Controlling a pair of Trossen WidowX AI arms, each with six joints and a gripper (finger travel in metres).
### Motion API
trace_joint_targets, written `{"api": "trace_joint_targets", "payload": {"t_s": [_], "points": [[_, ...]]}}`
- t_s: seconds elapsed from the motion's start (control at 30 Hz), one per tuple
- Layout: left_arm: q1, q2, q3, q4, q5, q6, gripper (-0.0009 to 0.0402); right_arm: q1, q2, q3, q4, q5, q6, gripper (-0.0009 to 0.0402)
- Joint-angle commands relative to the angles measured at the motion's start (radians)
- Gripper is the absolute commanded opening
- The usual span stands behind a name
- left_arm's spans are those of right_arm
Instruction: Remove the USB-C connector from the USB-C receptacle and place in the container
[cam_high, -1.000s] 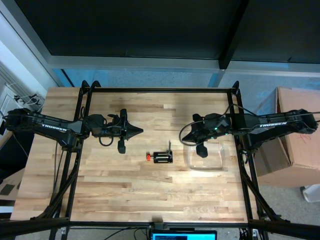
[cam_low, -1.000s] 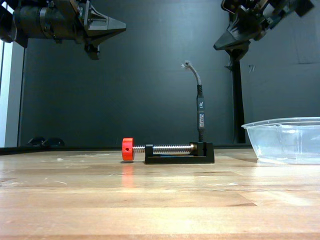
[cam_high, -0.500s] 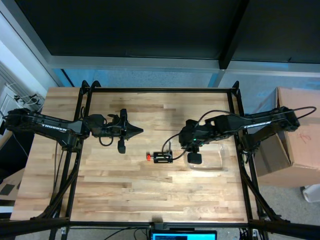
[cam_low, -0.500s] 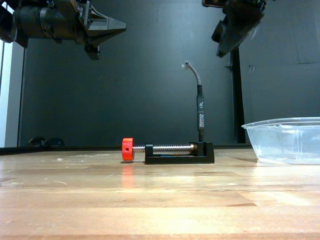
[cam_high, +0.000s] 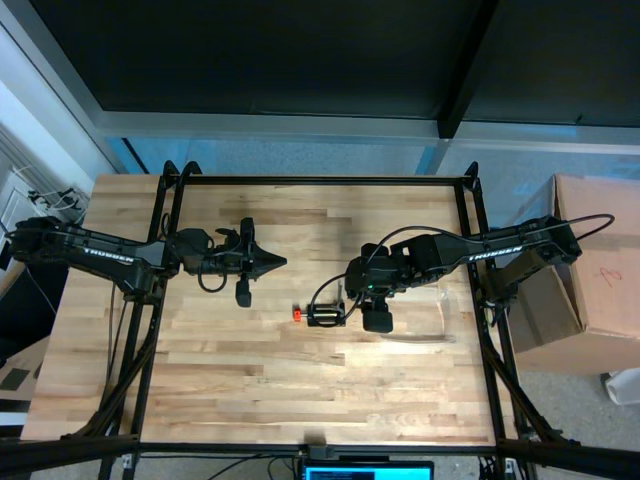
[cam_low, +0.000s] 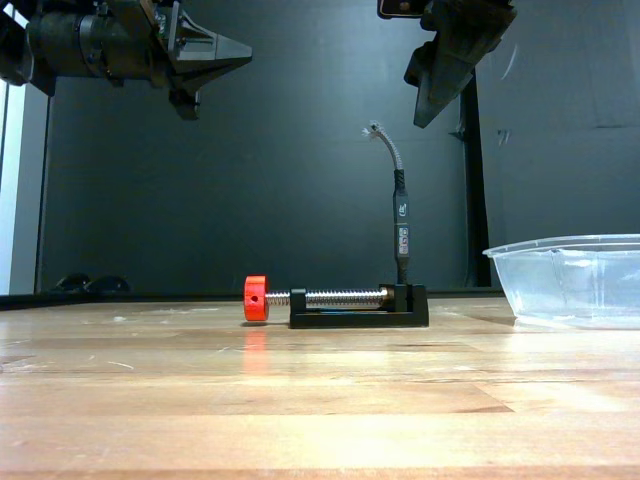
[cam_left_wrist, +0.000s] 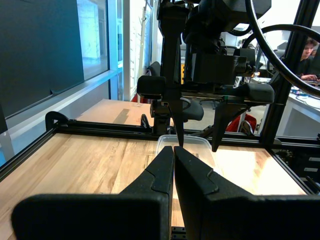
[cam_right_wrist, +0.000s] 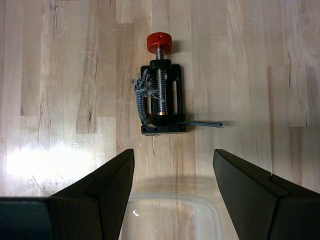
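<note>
R gripper (cam_low: 420, 95), spread, is hovering above plug (cam_low: 402, 228), prob. lining up; plug's standing in socket (cam_low: 408, 294). L gripper (cam_left_wrist: 174, 150), pressed together, is hanging high left.

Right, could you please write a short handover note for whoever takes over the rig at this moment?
Left tool: shut, holding nothing, raised over the table's left half.
Right tool: open, raised above the vise, clear of the connector.
USB-C connector: upright, seated in the USB-C receptacle on the black vise; no tool touches it.
Container: on the table, right of the vise.
Done: nothing yet. Left: grasp, pull out, place in container.
</note>
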Motion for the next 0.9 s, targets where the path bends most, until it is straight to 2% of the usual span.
{"api": "trace_joint_targets", "payload": {"t_s": [0.03,0.4,0.9], "points": [[0.000,0.000,0.000,0.000,0.000,0.000,0.0000,0.001,0.000,-0.001,-0.001,0.000,-0.001,0.0220],[0.000,0.000,0.000,0.000,0.000,0.000,0.0000,0.010,0.001,-0.002,0.001,0.000,0.003,0.0220],[0.000,0.000,0.000,0.000,0.000,0.000,0.0000,0.031,0.091,0.004,0.021,-0.004,0.016,0.0220]]}}
